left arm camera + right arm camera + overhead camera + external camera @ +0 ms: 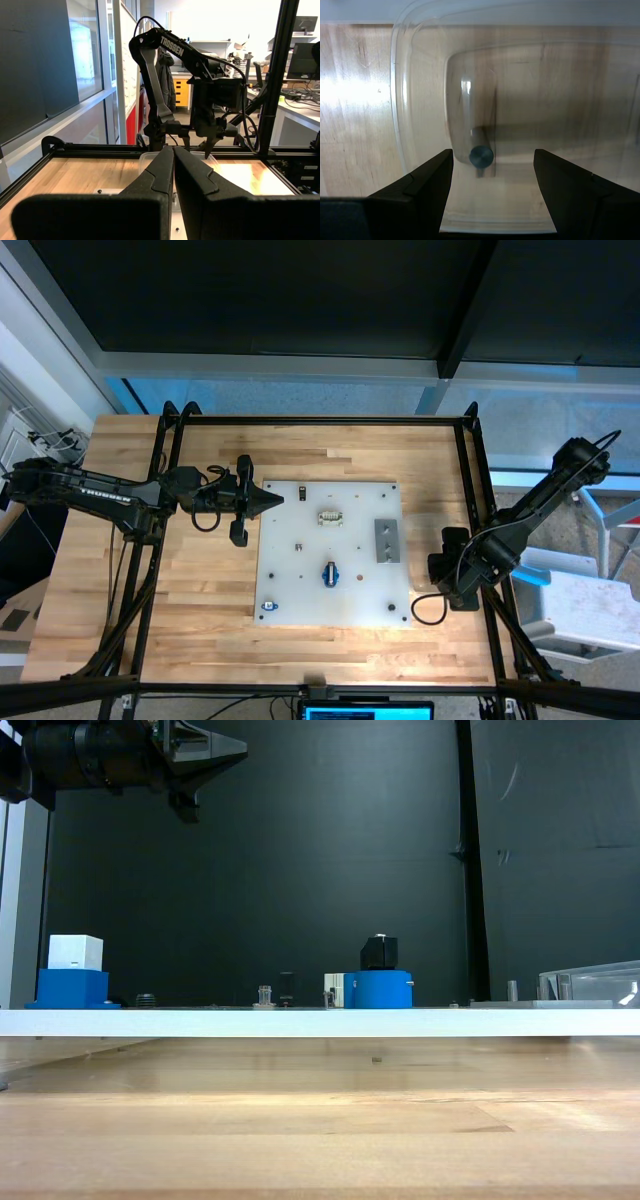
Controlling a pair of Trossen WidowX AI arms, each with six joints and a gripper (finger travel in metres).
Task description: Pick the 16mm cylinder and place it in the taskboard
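Our right gripper [492,159] hangs over the clear tray [400,100], fingers spread astride the 16mm cylinder [481,156] — poised to pinch; the left gripper [268,498], fingers pressed together, idles by the taskboard [300,580].

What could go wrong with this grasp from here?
The right gripper, open over the clear tray, has the 16mm cylinder off-centre between its fingers; closing may topple it. The left gripper, shut, hovers over the taskboard edge and might crowd placement.
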